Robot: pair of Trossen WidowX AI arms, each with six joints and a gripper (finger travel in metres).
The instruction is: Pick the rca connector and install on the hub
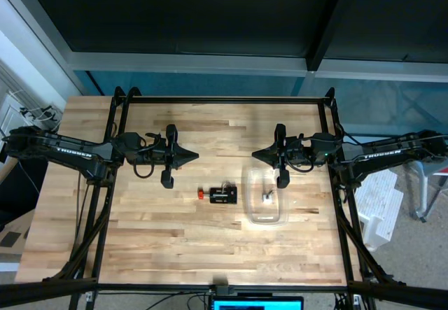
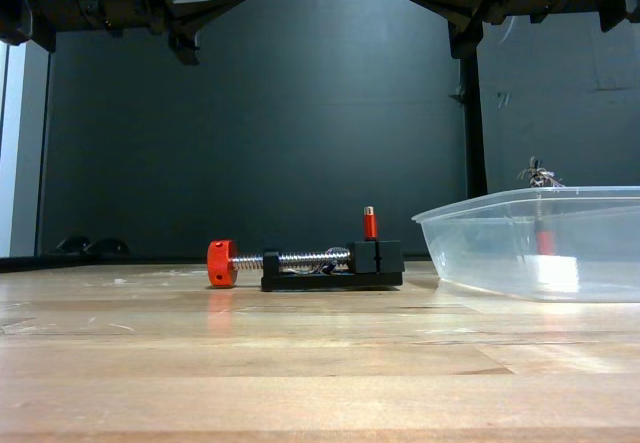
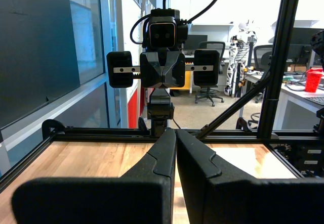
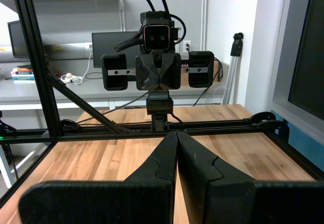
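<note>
The hub (image 1: 224, 196) is a small black box with a red stub, lying on the wooden table between the two arms; the low view shows the hub (image 2: 332, 264) with a red knob and a short red post on top. The rca connector (image 1: 268, 196) lies inside a clear plastic tray (image 1: 253, 215), and in the low view the rca connector (image 2: 541, 233) is a small red body with thin wires above it. My left gripper (image 1: 197, 156) hovers high, back left of the hub, shut and holding nothing. My right gripper (image 1: 253, 155) hovers above the tray's far end, shut and holding nothing.
A black frame rail (image 1: 224, 100) runs along the table's far edge, with uprights at both sides. In each wrist view the shut fingertips, left gripper (image 3: 175, 131) and right gripper (image 4: 177, 132), point at the opposite arm. The tray (image 2: 470, 253) stands just right of the hub.
</note>
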